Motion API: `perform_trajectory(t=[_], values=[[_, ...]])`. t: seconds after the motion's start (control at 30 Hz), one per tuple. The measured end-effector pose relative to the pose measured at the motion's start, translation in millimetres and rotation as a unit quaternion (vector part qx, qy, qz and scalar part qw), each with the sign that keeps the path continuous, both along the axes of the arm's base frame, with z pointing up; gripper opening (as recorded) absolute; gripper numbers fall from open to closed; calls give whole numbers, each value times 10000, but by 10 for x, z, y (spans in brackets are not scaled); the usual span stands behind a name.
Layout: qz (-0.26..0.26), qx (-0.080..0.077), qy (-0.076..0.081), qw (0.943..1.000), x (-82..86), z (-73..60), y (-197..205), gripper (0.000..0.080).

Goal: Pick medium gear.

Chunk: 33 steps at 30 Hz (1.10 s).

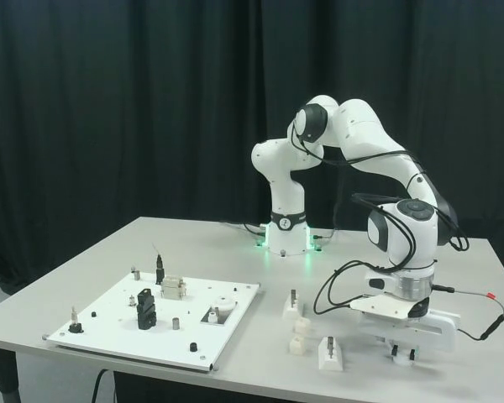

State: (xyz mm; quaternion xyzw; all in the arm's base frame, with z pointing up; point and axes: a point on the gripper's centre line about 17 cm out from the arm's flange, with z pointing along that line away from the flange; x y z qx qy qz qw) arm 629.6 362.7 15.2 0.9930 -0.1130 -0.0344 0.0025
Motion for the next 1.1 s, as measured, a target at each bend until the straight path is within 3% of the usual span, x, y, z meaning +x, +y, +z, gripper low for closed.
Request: perform_trajectory(t=[0.2,0.23,1.1], values=[[-9,-3,-2,10000,3,0,-5,339],[-22,-4,-2,10000,4,1,-7,279],[-79,28,-19,10000,25,179,14,277]])
